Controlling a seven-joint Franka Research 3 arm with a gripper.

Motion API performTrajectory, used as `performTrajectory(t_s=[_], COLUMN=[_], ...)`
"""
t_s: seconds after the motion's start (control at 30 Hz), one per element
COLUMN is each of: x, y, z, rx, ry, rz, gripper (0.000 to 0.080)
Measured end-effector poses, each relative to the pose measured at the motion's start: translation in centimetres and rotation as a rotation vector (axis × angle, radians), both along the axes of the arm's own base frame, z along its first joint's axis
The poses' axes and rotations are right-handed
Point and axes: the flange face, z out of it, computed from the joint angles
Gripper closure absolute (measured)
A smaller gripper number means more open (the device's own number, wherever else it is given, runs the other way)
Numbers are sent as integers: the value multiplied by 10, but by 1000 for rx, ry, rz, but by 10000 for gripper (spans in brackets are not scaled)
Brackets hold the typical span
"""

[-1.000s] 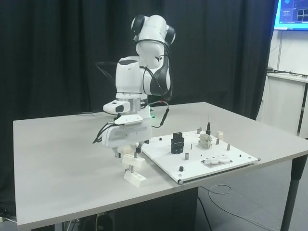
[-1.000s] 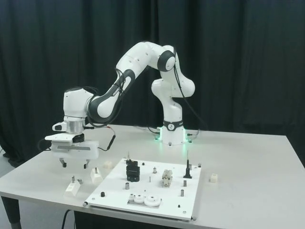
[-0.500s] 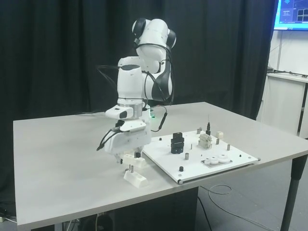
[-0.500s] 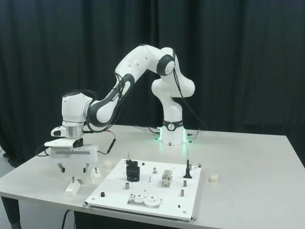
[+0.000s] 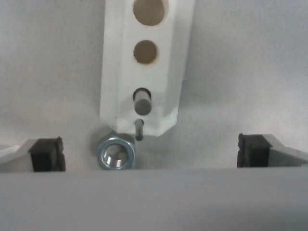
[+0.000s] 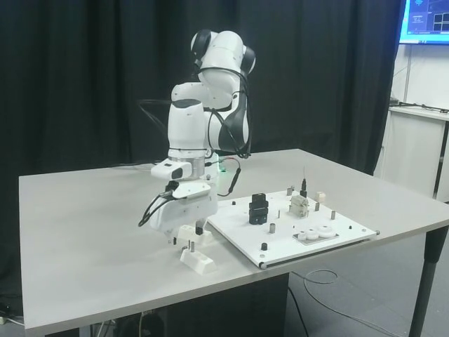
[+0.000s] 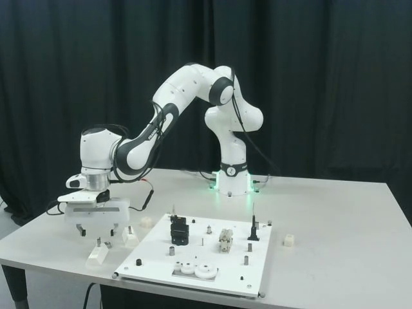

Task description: Pick round peg 1.

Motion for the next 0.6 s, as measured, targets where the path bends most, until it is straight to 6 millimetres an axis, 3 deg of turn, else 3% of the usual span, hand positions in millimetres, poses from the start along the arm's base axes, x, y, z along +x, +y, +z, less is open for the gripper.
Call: performTrajectory(t_s=[0.6], x=[8], y=[0], z=[-13], rx=[6], ry=[12], rz=[12], gripper=[3])
